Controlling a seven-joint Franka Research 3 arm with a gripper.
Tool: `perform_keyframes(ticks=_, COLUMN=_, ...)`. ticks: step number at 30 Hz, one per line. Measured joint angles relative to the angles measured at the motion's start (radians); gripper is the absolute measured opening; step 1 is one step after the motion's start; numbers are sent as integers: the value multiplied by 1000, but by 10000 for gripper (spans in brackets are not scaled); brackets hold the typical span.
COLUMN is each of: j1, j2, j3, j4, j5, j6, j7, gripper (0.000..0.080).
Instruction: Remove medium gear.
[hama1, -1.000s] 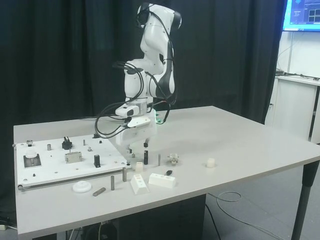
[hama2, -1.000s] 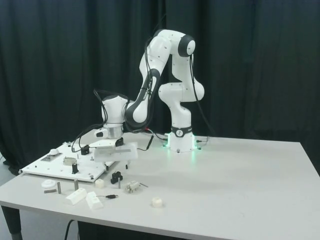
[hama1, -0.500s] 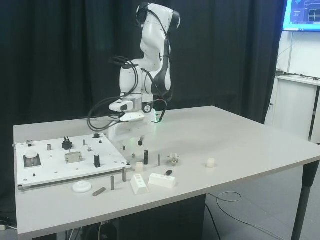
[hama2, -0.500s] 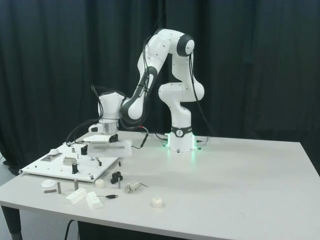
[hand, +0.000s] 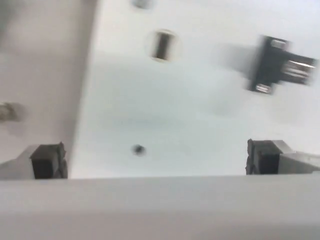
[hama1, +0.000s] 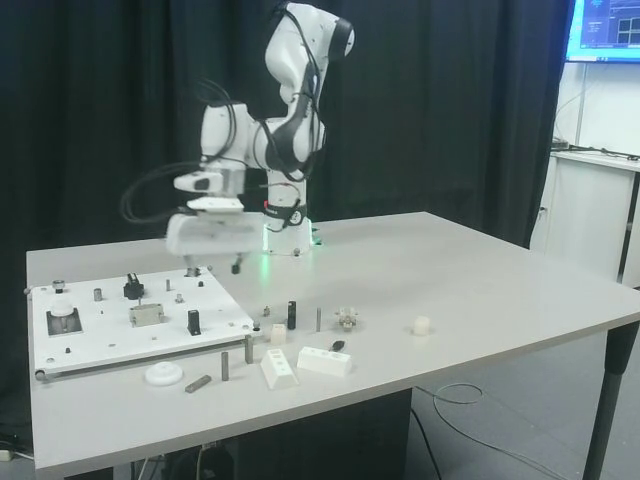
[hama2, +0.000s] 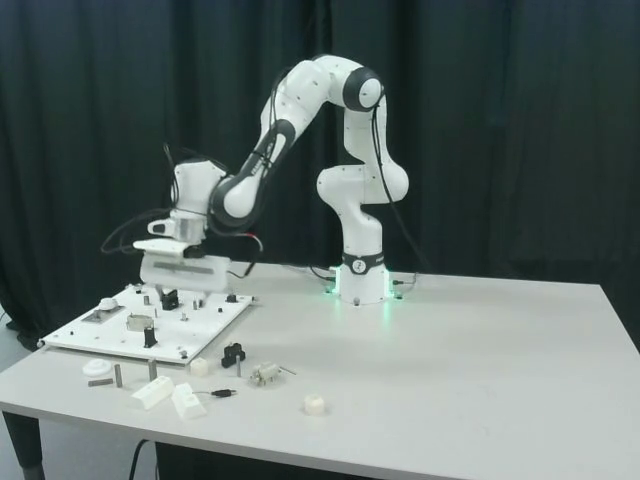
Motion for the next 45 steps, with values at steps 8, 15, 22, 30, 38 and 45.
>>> perform_keyframes(ticks=8, j1=-8, j2=-1, j3=-100, j4=66, j5=-51, j6=-44, j7=-9, gripper=800)
perform_keyframes(ticks=15, j1=-59, j2=2, j3=-138, j4=120, j5=-87, j6=-68, j7=-51, gripper=800)
perform_keyframes(ticks=22, j1=-146, j2=10, j3=-131, j4=175, j5=-90, j6=-97, j7=-106, gripper=800)
perform_keyframes(ticks=30, j1=-244, j2=13, j3=-94, j4=229, j5=-85, j6=-141, j7=-146, gripper=800)
perform_keyframes(ticks=38, j1=-356, j2=38, j3=-17, j4=287, j5=-58, j6=-163, j7=-165, gripper=800)
perform_keyframes(ticks=45, j1=-455, j2=87, j3=56, j4=357, j5=-24, j6=-182, j7=-181, gripper=800)
